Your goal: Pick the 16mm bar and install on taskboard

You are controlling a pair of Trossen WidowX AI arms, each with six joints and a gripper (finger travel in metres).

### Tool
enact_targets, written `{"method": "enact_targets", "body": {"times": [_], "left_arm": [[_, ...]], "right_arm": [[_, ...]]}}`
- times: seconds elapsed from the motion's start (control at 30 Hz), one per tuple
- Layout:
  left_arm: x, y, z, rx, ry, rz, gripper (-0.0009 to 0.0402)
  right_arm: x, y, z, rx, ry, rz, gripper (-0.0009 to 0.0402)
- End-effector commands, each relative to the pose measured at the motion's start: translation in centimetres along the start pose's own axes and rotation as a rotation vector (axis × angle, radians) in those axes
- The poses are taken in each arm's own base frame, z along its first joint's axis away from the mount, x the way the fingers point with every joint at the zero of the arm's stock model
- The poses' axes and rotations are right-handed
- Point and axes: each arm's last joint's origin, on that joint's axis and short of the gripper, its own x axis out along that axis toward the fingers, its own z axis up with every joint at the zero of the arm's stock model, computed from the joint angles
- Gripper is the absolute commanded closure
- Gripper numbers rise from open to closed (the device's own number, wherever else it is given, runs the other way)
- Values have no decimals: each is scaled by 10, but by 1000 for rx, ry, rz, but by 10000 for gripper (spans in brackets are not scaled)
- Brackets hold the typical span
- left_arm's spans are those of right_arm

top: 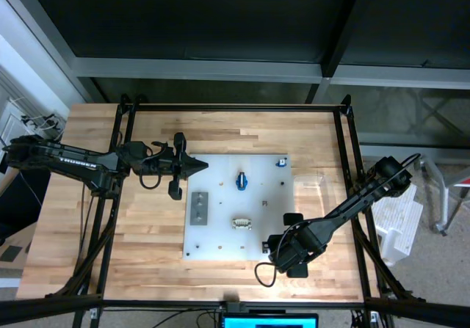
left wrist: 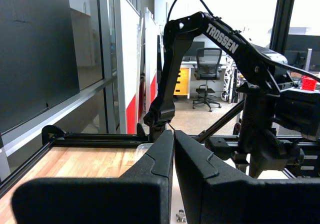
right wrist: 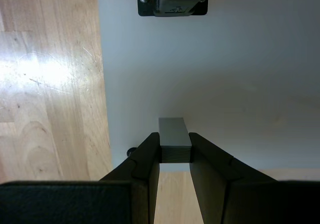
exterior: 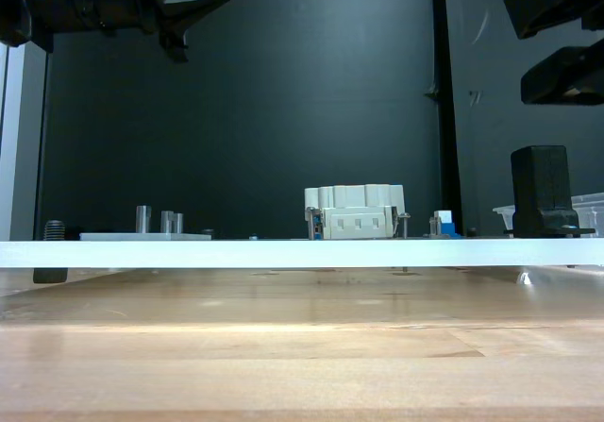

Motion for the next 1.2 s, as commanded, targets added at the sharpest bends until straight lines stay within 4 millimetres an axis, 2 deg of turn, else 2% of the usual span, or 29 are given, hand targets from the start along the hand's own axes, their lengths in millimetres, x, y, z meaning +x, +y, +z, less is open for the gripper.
{"method": "enact_targets", "body": {"times": [0.03, 0.2, 0.37, 0.53, 0.93, 1.07, 1.2], "left_arm": [[0, 0, 0, 0, -1, 0, 393], [0, 0, 0, 0, -1, 0, 393], [0, 0, 0, 0, 0, 0, 393], [0, 0, 0, 0, -1, 0, 393], [0, 0, 0, 0, 0, 0, 393], [0, 0, 0, 0, -1, 0, 393], [0, 0, 0, 0, 0, 0, 393]], "right_arm": [[3, 0, 0, 2, -12, 7, 393], [5, 0, -1, 2, -10, 5, 390], [5, 0, -1, 2, -11, 2, 365], [5, 0, -1, 6, -10, 3, 319], [0, -1, -1, 6, -18, 13, 172], [-10, -3, -4, 7, -31, 24, 143], [-23, -6, -7, 5, -32, 23, 132]]}}
